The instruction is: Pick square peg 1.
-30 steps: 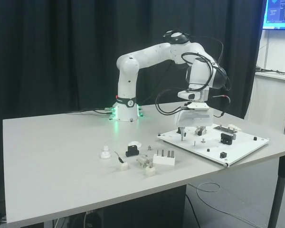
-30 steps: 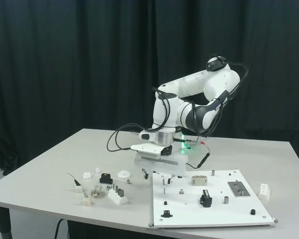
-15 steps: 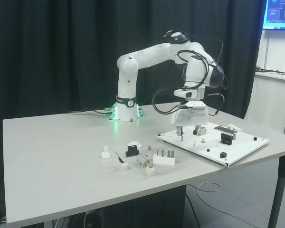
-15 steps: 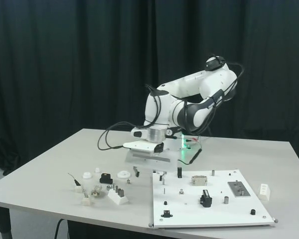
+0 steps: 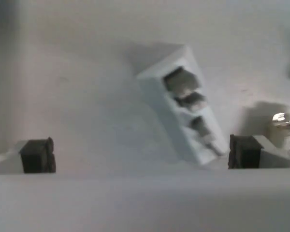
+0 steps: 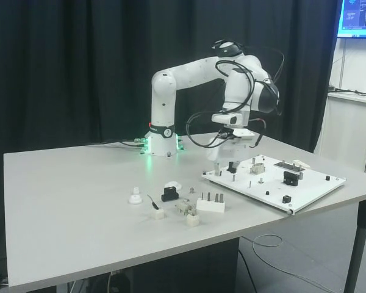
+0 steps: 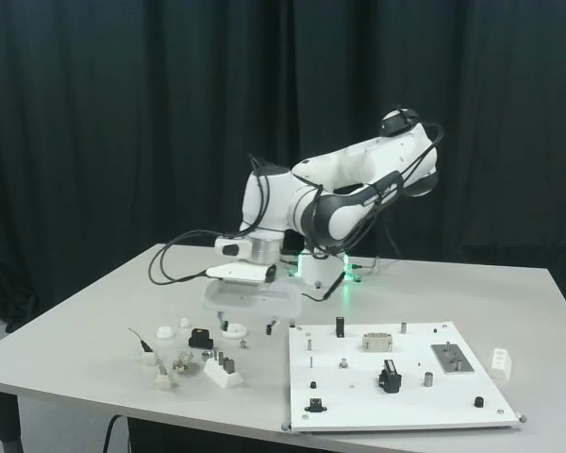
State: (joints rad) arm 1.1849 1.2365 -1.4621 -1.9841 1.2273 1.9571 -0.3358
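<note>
The jaws stand wide apart and empty: in the wrist view the two black rubber fingertip pads [image 5: 37,155] sit at opposite sides of the frame with bare table between them. The gripper [image 7: 246,327] hangs above the grey table [image 6: 67,183], not touching anything. Directly below it, nearer the 3 o'clock pad in the wrist view, lies the white rectangular plastic peg holder [image 5: 181,108], which carries three short grey metal pegs in a row; square peg 1 [image 5: 181,80] is judged to be one of these, though which one cannot be told for certain. In the second room view the peg holder [image 7: 223,371] lies at about 6 o'clock from the gripper, among small white and black loose parts. Over the last second the white robot arm [image 6: 189,70] has swung off the white rectangular assembly board [image 7: 396,382] and across to the loose parts, so that the board now lies at 3 o'clock from the gripper in the second room view. This means the approach phase is nearly complete; what remains is judged to be centring the jaws over the target peg, descending, and closing. The neighbouring pegs stand close together, so misalignment could catch the wrong one.
</note>
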